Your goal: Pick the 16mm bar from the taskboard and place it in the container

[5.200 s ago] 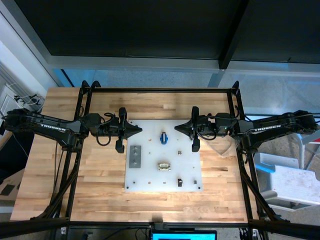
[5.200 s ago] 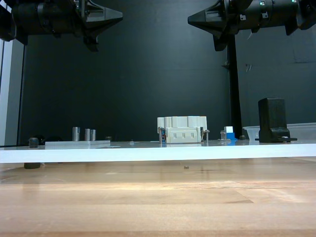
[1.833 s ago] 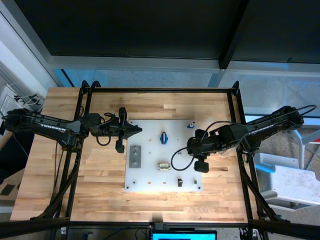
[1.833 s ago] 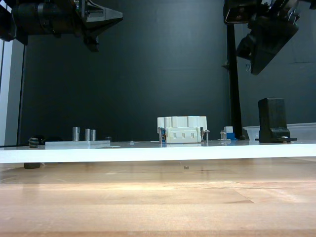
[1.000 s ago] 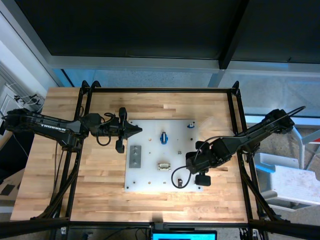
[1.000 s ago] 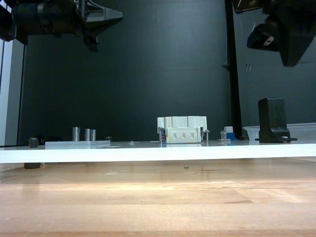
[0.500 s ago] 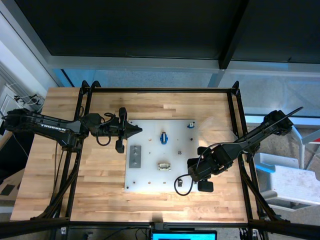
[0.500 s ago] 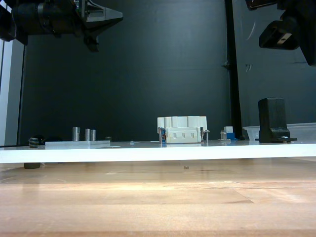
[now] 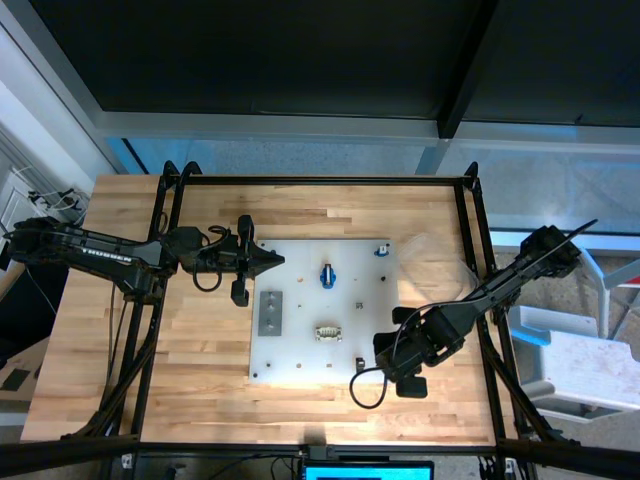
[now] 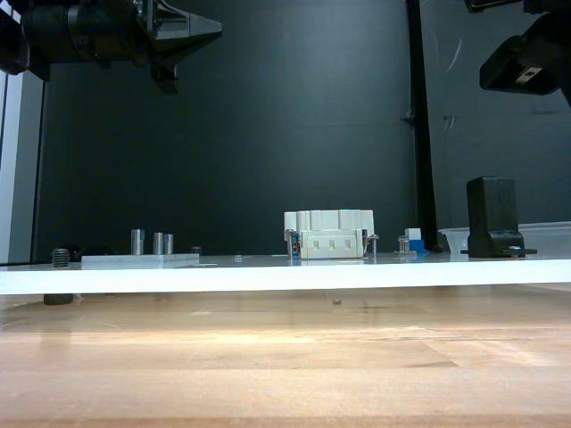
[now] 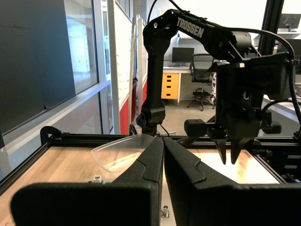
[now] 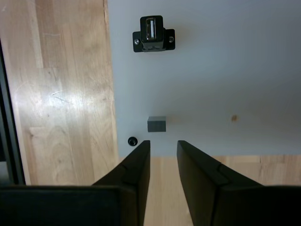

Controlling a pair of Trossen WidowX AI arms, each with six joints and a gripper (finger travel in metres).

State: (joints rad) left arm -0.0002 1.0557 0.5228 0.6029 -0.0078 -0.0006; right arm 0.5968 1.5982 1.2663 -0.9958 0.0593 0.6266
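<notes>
The white taskboard (image 9: 300, 350) lies mid-table with a grey metal block (image 9: 271, 311) on its left side. Short metal bars (image 10: 157, 242) stand upright in that block; I cannot tell which is the 16mm bar. The clear container (image 9: 435, 262) sits right of the board, also seen as (image 11: 122, 150). My right gripper (image 12: 163, 143) points straight down over the board's near right corner, open by a narrow gap and holding nothing. It hangs high above the board and far from the block. My left gripper (image 9: 280, 259) hovers level over the board's far left corner, shut and empty.
On the board stand a blue knob (image 9: 327, 275), a white connector (image 10: 328, 234), a black socket fitting (image 12: 153, 34) and a small grey cube (image 12: 156, 124). A black frame (image 9: 320, 181) rings the table. The right arm (image 9: 500, 285) reaches across the table's right side.
The right arm has swung from the board's far right side to its near right corner and turned its gripper downward. The left arm has stayed where it was.
</notes>
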